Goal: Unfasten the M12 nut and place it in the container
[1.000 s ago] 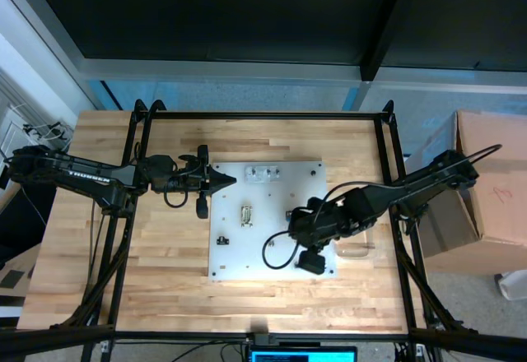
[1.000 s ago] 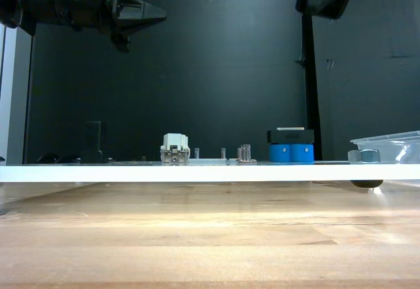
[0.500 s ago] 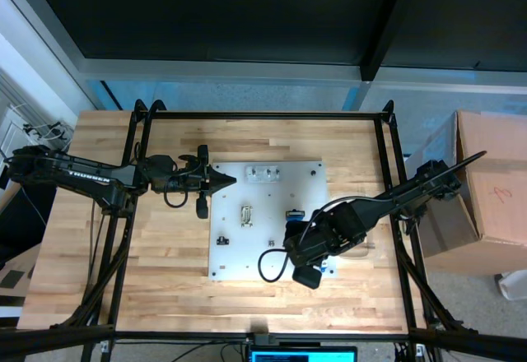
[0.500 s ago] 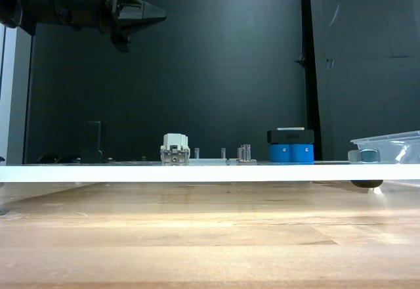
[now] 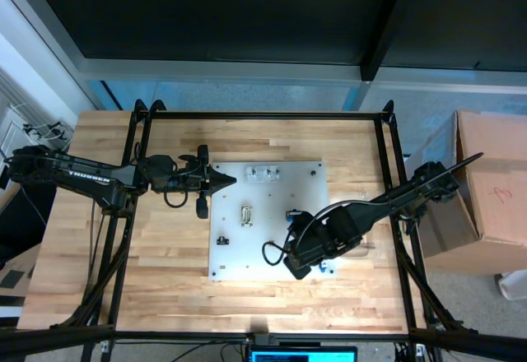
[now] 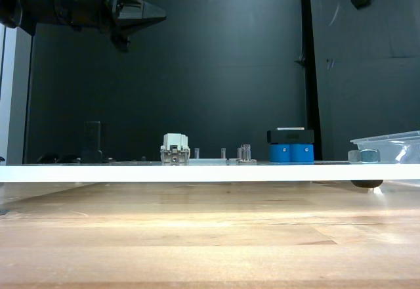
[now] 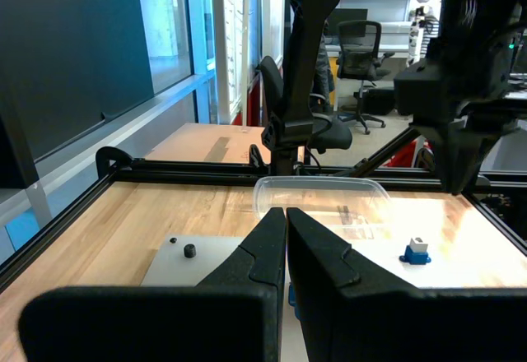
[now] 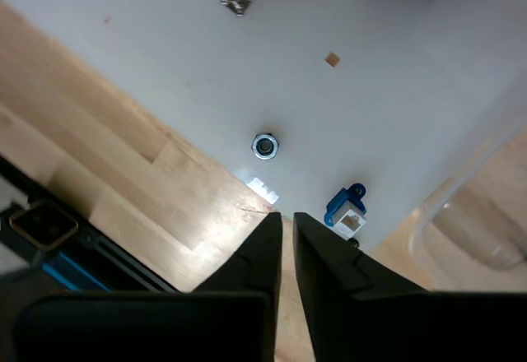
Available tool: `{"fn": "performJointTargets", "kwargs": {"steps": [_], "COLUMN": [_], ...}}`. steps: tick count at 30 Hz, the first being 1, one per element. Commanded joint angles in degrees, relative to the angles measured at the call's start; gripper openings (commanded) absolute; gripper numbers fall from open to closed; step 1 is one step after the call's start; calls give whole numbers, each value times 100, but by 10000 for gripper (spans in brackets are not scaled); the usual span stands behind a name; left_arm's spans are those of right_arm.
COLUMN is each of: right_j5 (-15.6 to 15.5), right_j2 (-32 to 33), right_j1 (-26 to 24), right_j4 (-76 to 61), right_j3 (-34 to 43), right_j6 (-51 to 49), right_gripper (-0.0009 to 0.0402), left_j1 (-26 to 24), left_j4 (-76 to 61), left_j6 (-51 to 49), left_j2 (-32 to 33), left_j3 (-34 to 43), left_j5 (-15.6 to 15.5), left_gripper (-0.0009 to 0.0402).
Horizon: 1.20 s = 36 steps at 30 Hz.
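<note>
The right gripper point(image 5: 300, 265) has swung from mid-board toward the board's near right edge over the last second, and in the low view its arm has slid right, almost out of sight. It now hangs over the nut point(image 8: 264, 145). Its fingers point(image 8: 268, 239) are parted only narrowly, with nothing between them.

The nut sits on its stud on the white board point(image 5: 247, 251), near the edge and just beside a small blue part point(image 8: 347, 206). In the low view it seems to lie in the container point(image 6: 394, 141), but the wrist view shows it on the board. Unfastening has likely not begun, and the gripper is lining up for a first grasp.

The left gripper point(image 5: 226, 181) has not moved. It is raised at the board's far left edge, fingers pressed together and empty.

The board lies on a wooden table point(image 5: 123, 280) inside a black frame, with a cardboard box point(image 5: 494, 189) to the right. The left wrist view shows windows and office chairs beyond.
</note>
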Motion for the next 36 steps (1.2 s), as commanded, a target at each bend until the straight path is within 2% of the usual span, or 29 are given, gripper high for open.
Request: {"fn": "performJointTargets", "kwargs": {"steps": [1,14,19,25,36], "right_j5": [98,59,-68,-160,-192], "right_j2": [57,426,560,688,946], "right_j1": [-7,-7,-9,-11,-28], "right_j4": [-11,59,160,208,334], "right_j3": [-9,-15,-13,-17,-20], "right_j6": [389,1095,1106,1104,1104], "right_gripper": [51,202,240,257,247], "left_j1": [0,0,0,0,0], "left_j4": [4,0,2,2,0], "left_j6": [0,0,0,0,0], "left_j2": [2,2,2,2,2], "left_j3": [-2,-2,-2,0,-2], "left_j5": [0,0,2,0,0], "left_gripper": [0,0,0,0,0]}}
